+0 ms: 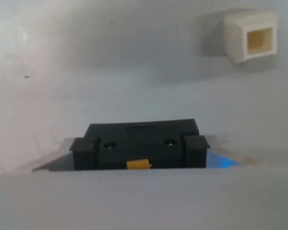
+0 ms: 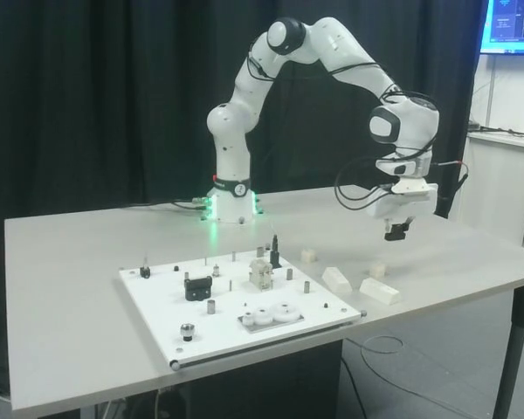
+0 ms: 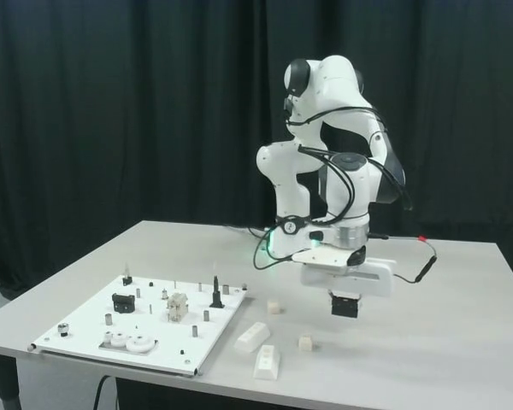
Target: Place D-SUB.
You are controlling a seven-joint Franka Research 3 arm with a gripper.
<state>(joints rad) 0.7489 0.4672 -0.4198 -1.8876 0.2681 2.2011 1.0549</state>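
Note:
My gripper hangs above the grey table, off to the side of the white assembly board. It is shut on a black D-SUB connector, which shows in the wrist view as a flat black block with two small holes, held between the two black fingertips. In both room views the connector is a small dark piece under the hand. A small white hollow cube lies on the table below and a little aside of the gripper.
The board carries several pegs, a black block, white gears and an upright black plug. Loose white blocks lie on the table between the board and the gripper. The arm's base has green lights.

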